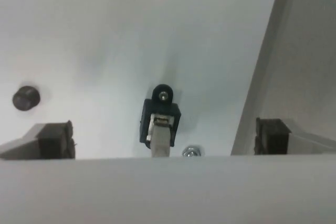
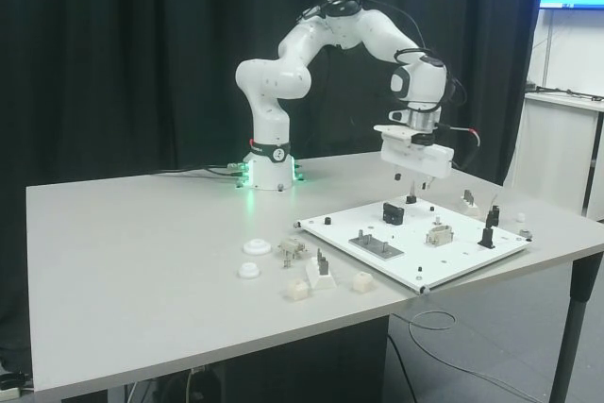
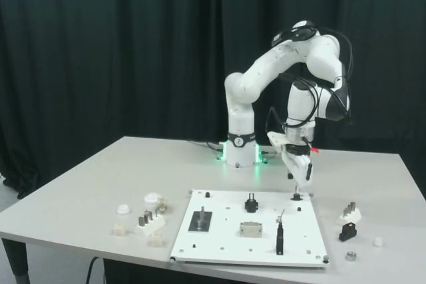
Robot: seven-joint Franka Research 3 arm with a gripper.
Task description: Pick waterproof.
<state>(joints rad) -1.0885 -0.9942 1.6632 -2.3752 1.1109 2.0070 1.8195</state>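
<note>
Black connector (image 1: 160, 116); wrist view only

Board (image 3: 219, 244) on table (image 3: 80, 191); loose parts (image 3: 148, 221) beside board.

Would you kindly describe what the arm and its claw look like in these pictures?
The arm is white with rounded, glossy segments and black bands at the wrist. Green lights glow at its base. Black cables run along the upper links. The claw hangs from a flat white body, and its fingers are dark grey and blocky.
</note>
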